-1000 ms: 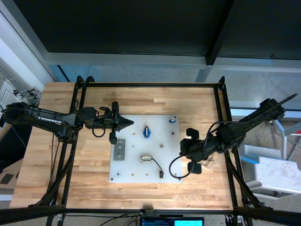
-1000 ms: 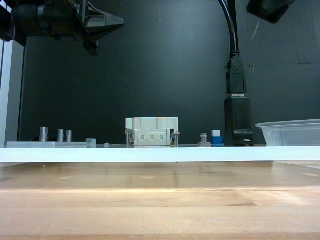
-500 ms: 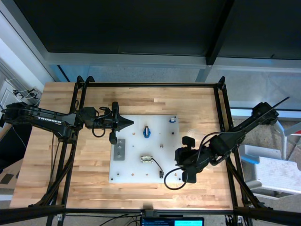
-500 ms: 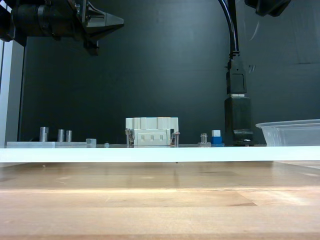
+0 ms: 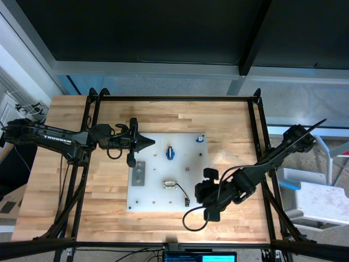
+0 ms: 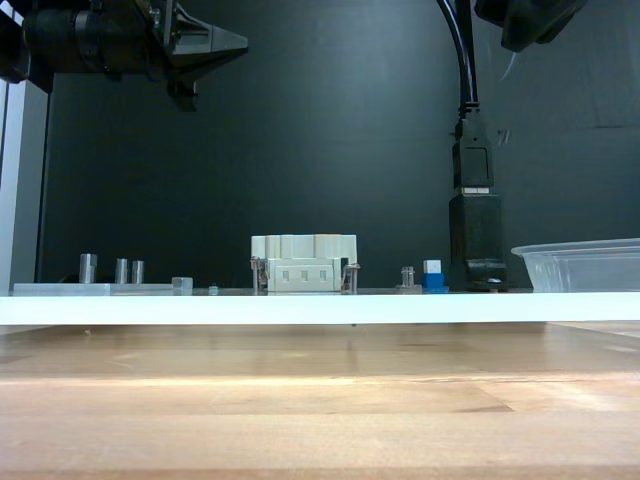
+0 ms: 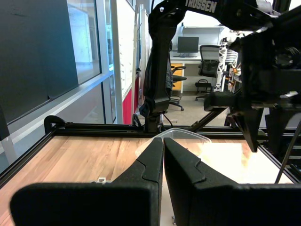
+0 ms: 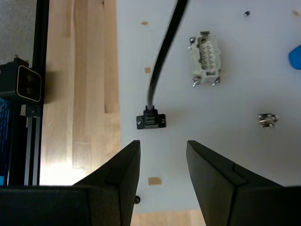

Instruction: Remove the USB connector from the USB hub and place in the container

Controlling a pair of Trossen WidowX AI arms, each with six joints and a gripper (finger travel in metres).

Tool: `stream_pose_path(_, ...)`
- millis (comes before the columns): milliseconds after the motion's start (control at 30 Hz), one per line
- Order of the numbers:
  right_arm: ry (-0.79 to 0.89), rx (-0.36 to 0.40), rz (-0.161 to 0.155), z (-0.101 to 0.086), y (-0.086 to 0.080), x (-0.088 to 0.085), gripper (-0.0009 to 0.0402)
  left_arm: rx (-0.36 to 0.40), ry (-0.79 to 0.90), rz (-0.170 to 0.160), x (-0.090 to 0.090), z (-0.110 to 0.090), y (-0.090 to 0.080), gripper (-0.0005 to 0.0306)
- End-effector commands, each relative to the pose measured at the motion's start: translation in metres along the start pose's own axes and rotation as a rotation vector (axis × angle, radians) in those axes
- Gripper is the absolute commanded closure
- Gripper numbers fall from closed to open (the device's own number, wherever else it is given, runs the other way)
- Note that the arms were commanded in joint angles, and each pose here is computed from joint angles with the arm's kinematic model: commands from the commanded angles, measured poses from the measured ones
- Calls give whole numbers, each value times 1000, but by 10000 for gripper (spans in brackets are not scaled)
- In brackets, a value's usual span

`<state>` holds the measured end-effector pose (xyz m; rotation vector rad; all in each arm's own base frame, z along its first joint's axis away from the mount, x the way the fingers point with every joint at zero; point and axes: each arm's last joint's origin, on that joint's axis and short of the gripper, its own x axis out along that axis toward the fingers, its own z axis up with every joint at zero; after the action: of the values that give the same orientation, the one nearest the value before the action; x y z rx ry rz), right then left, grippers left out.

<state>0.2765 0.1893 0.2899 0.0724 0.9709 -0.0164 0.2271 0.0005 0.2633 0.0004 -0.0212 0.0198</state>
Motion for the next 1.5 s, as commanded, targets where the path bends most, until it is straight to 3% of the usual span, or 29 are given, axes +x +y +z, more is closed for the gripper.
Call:
stream_pose_path(33,-4,0,0,1,3,6,258,0,0,0,0,0,0,300)
stream_pose_path(333,-2,-6,-14,0,9,22,256,0,0,0,0,0,0,300)
stream_pose_path(800,-10,-6,-36,3,11,47,199,0,0,0,0,0,0,300)
stream_pose_path(1500,25,-24,-59,0,12,76,201,0,0,0,0,0,0,300)
